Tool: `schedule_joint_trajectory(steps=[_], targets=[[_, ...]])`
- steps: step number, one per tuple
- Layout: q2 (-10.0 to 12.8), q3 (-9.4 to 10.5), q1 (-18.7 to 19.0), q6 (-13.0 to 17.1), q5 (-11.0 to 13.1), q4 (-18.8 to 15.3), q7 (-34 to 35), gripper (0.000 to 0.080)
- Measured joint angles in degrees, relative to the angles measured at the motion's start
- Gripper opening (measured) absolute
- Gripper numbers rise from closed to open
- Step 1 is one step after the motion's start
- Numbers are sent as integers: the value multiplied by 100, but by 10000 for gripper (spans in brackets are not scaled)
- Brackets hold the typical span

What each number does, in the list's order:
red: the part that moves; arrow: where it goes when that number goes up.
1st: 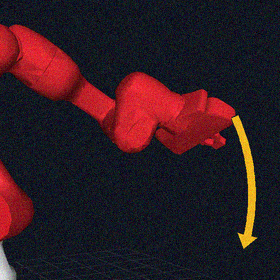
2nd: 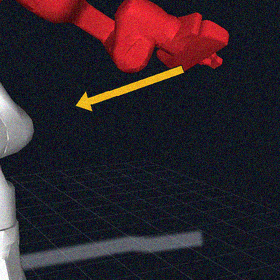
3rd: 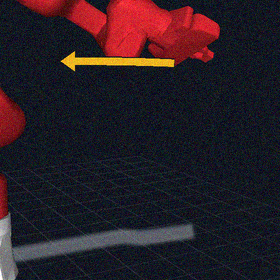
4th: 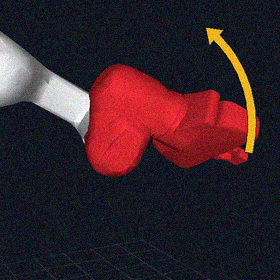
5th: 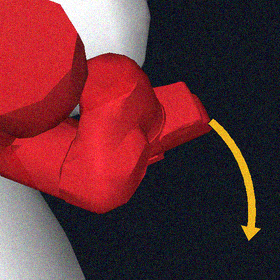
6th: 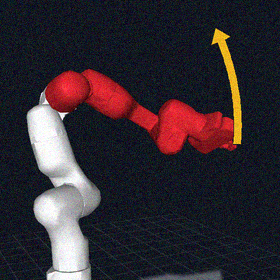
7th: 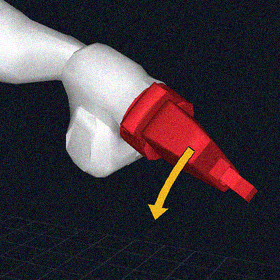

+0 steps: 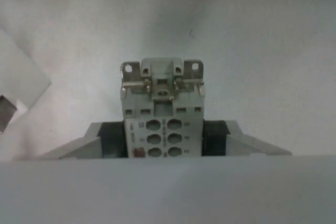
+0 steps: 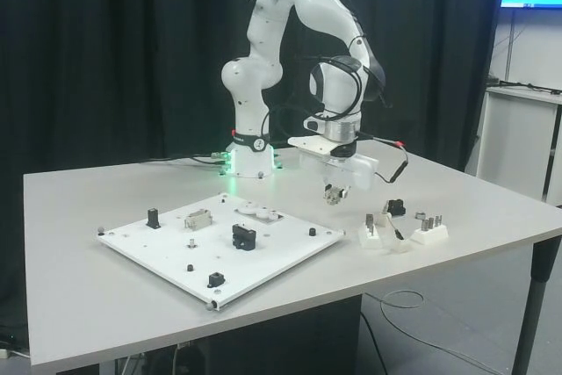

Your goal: Insert waterproof.

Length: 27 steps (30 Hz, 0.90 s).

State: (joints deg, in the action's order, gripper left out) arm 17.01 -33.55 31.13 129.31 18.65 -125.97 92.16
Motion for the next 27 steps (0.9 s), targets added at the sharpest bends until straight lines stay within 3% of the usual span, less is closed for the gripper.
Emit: schedule_joint_trajectory(steps=[27], targets=[[-101, 14, 0, 16, -125, -41, 79, 308]])
